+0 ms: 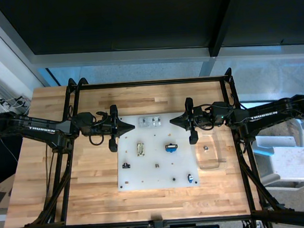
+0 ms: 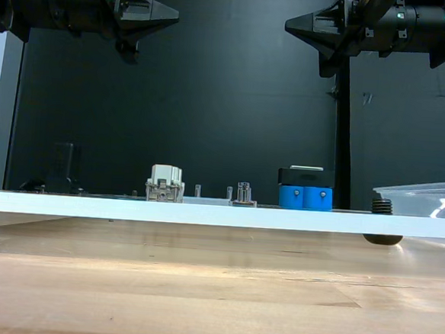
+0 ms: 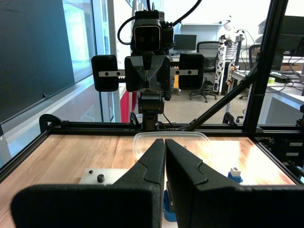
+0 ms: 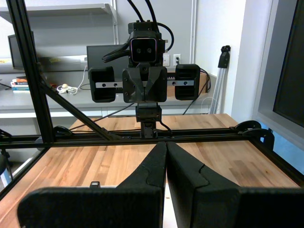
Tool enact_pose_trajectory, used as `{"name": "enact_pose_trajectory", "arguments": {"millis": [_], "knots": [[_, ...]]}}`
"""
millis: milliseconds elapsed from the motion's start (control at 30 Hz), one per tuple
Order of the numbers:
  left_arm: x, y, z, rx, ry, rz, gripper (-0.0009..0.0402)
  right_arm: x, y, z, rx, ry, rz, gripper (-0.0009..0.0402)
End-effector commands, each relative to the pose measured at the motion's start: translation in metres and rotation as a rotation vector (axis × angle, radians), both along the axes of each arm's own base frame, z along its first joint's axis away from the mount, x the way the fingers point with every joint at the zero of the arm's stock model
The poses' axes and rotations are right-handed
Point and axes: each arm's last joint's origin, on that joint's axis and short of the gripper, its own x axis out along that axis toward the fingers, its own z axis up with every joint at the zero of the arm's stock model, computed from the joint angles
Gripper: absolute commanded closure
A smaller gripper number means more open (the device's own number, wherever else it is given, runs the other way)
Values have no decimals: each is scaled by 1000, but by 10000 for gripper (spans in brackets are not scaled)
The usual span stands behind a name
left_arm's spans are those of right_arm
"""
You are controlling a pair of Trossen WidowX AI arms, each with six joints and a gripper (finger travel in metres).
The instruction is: Pick the M12 fastener and fasten on the M12 threads
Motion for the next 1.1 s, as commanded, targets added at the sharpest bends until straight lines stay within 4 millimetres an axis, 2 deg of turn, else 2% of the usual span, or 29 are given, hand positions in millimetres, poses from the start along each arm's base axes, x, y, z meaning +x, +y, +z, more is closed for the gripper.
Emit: {"name": "enact_pose_trajectory", "arguments": {"millis": [33, 300, 400, 733, 1100], "knots": [[0, 0, 0, 0, 0, 0, 393, 0, 0, 0, 0, -2, 0, 393], [0, 0, 0, 0, 0, 0, 393, 0, 0, 0, 8, 0, 4, 393], [0, 0, 0, 0, 0, 0, 393, 0, 2, 0, -1, 29, 57, 393], [0, 0, 0, 0, 0, 0, 393, 2, 5, 12, -115, 398, 96, 393], [0, 0, 0, 0, 0, -1, 393, -17, 11, 43, -291, 727, 206, 393]]}}
